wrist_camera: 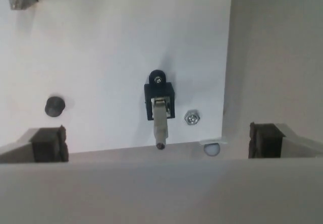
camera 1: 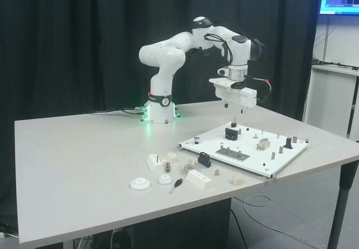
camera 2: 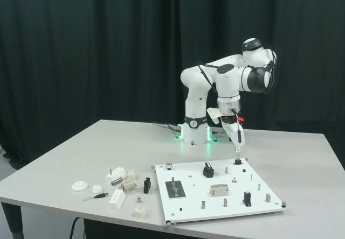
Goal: Remove Ethernet.
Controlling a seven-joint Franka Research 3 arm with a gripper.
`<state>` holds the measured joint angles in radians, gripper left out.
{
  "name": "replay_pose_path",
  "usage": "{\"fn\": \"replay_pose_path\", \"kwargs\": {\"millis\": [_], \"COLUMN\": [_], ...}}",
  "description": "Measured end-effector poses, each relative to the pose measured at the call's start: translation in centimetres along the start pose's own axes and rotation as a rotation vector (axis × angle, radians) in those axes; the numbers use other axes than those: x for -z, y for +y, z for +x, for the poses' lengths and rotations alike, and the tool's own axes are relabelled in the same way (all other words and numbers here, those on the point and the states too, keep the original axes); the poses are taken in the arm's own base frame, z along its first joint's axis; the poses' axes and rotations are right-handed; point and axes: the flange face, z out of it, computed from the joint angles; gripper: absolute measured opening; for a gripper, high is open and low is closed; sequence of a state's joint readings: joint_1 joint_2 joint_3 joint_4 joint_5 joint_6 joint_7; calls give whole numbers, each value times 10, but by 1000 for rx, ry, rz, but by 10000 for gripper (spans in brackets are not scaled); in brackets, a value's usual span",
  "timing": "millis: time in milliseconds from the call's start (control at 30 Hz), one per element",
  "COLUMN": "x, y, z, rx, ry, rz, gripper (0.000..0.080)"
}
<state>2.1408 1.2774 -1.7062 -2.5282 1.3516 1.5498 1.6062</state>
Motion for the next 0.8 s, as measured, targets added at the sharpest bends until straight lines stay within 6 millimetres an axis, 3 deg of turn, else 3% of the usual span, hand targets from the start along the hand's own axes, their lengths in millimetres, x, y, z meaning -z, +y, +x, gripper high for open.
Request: {"fn": "replay_pose_path", "kwargs": {"millis": [800], "x": [-27], "y": [-1], "z": [-7], "rx": [10], "ry": [-12], "rz": [12], "gripper": [800]}}
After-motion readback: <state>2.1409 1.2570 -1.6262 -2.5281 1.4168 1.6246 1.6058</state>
